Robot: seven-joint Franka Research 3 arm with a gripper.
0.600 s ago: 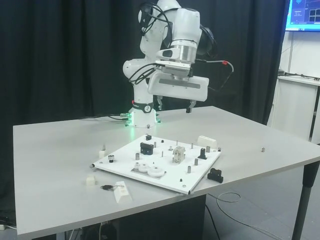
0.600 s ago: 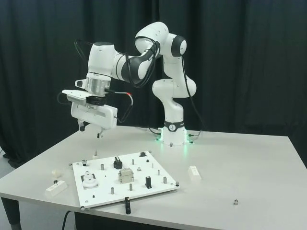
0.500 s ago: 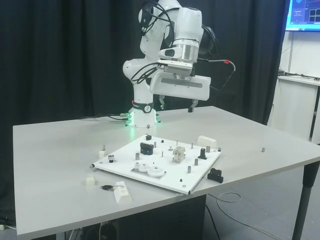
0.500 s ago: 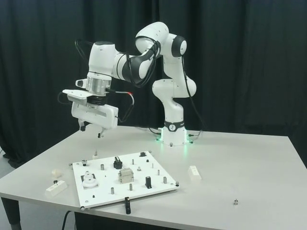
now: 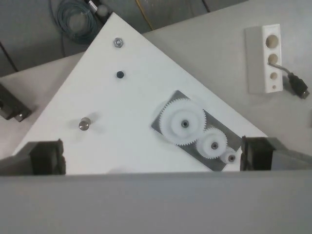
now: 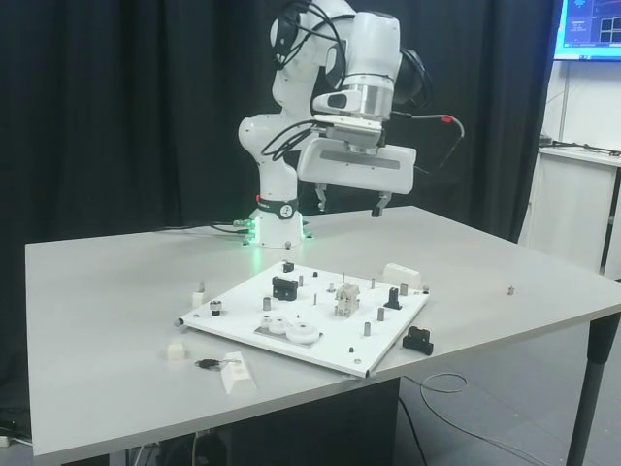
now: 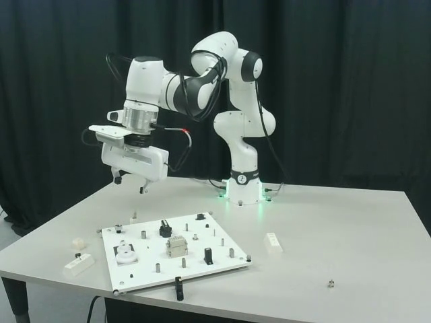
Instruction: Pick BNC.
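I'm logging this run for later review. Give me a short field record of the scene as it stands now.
arm: white Franka, base bolted at the table's far side
end effector: open, holding nothing, high above the table
board: white, flat on the grey table
on board: three white gears in a row, pegs, small black parts
off board: white block with holes, a cable plug beside it
BNC: cannot tell which part it is

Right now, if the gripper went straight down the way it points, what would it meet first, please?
Probably the white board. In the wrist view the open gripper looks down onto bare board beside the white gears. It hangs well above, so the exact landing spot is uncertain.
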